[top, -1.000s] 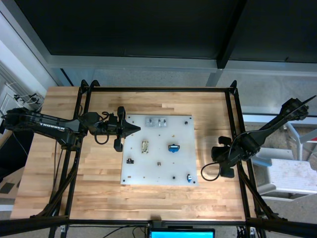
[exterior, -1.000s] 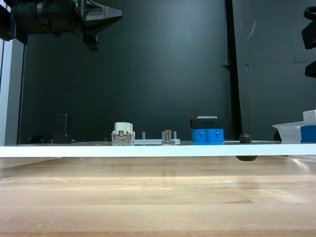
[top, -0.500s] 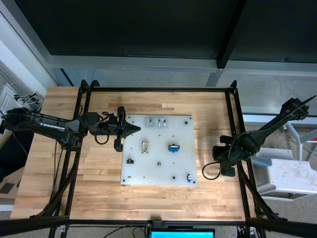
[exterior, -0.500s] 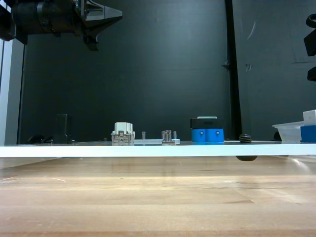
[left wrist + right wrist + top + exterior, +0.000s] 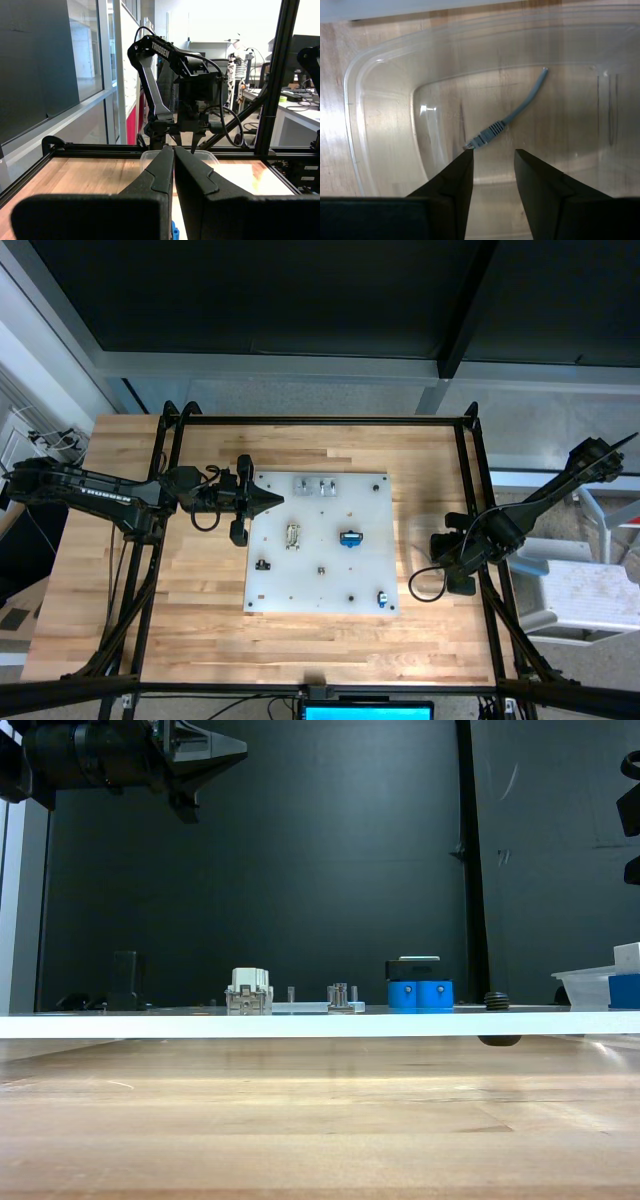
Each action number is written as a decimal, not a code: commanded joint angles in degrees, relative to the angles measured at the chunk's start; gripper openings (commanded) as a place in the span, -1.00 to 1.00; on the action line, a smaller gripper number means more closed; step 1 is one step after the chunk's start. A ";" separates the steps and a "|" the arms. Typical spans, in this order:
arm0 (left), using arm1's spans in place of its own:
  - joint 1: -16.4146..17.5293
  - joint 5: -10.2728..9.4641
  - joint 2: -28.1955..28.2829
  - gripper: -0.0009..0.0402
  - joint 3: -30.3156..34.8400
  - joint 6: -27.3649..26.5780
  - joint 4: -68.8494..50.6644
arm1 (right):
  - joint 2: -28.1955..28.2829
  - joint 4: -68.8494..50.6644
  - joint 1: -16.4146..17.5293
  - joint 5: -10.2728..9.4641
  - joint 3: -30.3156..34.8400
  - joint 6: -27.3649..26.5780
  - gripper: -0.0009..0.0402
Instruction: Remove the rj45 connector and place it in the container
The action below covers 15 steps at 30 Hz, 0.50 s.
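**Grey connector lies in the container, right gripper above it**

I see the right arm reach in from the table's right edge, bent downward at the wrist. The right gripper (image 5: pixel 493 152) points straight down into the container (image 5: pixel 351 95). Its jaws stand a little apart and hold nothing. The connector (image 5: pixel 485 136) lies flat on the container floor with its short cable curving away. The plug end is just beyond one fingertip, and I cannot tell if they touch.

The left arm stretches level from the left edge. The left gripper (image 5: pixel 173 148) has its fingers pressed together with nothing between them. Its tip is over the left edge of the board (image 5: pixel 320 590), and in the low view it hangs high above it.

The container stands on the table (image 5: pixel 200 640) just beside the board's right edge, near the black frame (image 5: pixel 476 480) rail. Bare wood lies in front of the board and behind it. Between the two grippers the board is open from above.
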 commanded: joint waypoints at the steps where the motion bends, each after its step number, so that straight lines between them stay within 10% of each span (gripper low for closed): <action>1: 0.00 0.02 0.00 -0.95 0.02 0.00 0.00 | 0.02 -0.07 0.02 0.00 0.02 -0.07 -0.28; 15: 0.00 0.02 0.02 -0.95 0.02 0.00 0.00 | 0.02 0.00 0.02 -0.09 0.02 -0.09 -0.06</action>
